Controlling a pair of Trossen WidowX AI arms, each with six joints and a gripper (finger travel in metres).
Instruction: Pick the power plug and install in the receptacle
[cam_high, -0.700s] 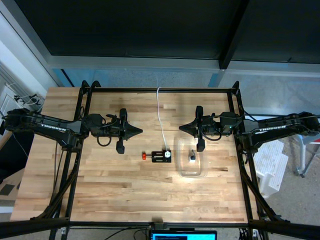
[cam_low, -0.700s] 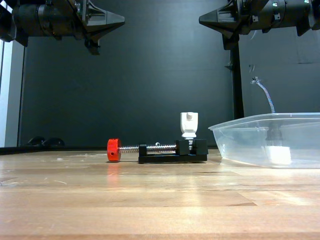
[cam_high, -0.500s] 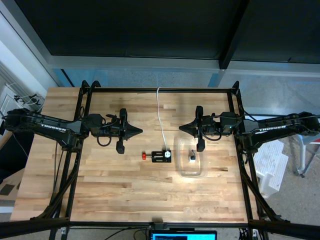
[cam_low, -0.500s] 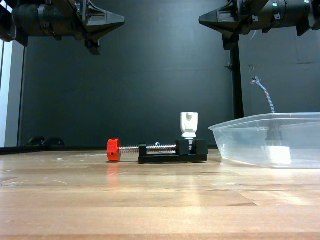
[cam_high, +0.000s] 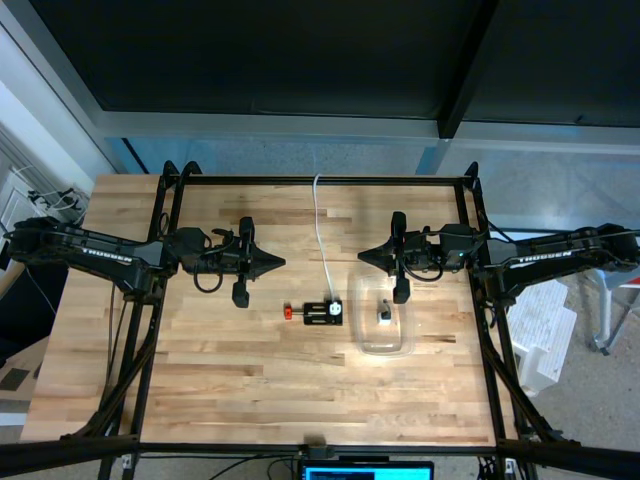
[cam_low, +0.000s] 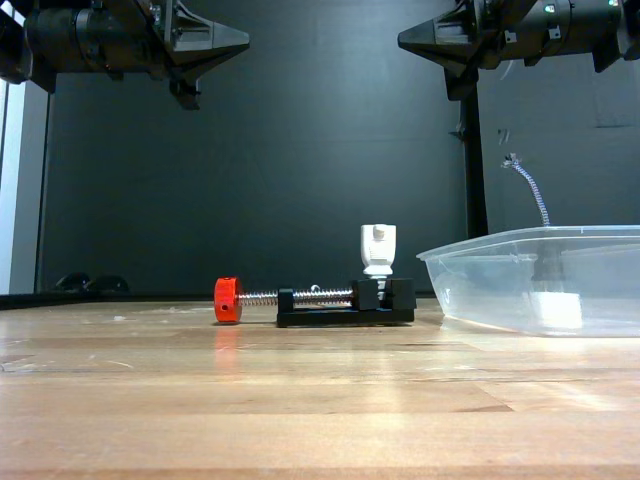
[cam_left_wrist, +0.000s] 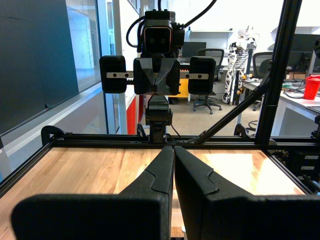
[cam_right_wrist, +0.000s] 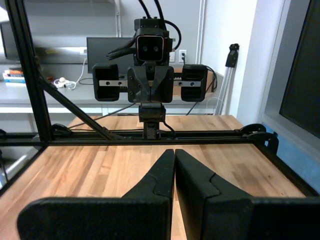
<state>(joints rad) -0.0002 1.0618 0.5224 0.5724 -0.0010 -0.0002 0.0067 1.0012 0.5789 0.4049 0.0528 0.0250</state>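
The power plug is a tiny black body standing on a small white-grey block inside a clear plastic tray; through the tray wall it shows as the plug with a braided lead rising from it. The white receptacle stands upright, clamped in a black vise, and its thin white cable runs to the far edge. My left gripper hovers high, left of the vise, shut and empty. My right gripper hovers high above the tray's far end, shut and empty.
The vise's red knob points left. A black frame rail borders the wooden table, with uprights at its corners. The two grippers face each other, tips apart, over the receptacle's cable.
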